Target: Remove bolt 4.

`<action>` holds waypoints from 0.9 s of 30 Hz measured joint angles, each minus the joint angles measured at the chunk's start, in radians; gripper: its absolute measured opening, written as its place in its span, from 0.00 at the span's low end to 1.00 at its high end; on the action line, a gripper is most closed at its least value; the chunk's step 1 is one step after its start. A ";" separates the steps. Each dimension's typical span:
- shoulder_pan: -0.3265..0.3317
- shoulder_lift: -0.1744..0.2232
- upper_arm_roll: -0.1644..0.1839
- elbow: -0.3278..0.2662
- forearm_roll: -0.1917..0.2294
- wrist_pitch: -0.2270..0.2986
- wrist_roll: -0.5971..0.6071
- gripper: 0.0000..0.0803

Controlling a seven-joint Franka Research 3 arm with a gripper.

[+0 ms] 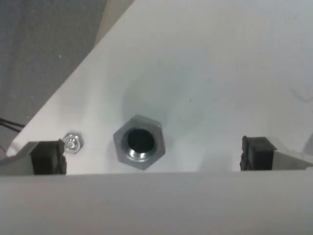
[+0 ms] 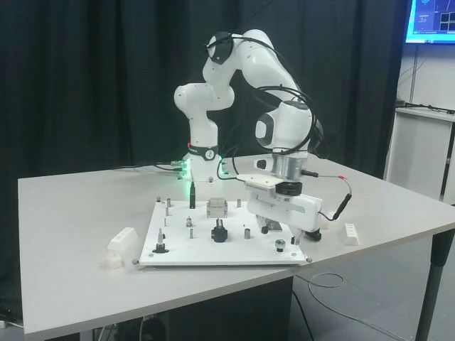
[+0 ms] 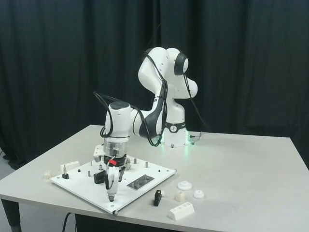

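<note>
In the wrist view a grey hex bolt (image 1: 139, 142) with a dark hollow in its head stands upright on the white board (image 1: 220, 73). My gripper (image 1: 152, 155) is open. Its black pads (image 1: 48, 156) sit wide apart on either side of the bolt and touch nothing. The bolt lies nearer one pad than the other. From the first room view, my gripper (image 2: 279, 234) hovers low over the board's front right corner, just above the bolt (image 2: 281, 246).
A small screw (image 1: 73, 143) marks the board corner beside the bolt. The board (image 2: 213, 250) carries several other pegs and bolts, including a black one (image 2: 219, 233). Loose white blocks (image 2: 122, 243) (image 2: 350, 233) lie on the grey table (image 2: 71, 213). Small parts (image 3: 183, 185) rest beside the board.
</note>
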 joint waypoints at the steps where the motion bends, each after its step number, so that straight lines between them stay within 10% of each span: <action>1: -0.004 0.000 0.003 0.000 0.000 0.000 -0.002 1.00; 27: -0.032 0.039 0.028 0.048 0.007 -0.012 -0.024 1.00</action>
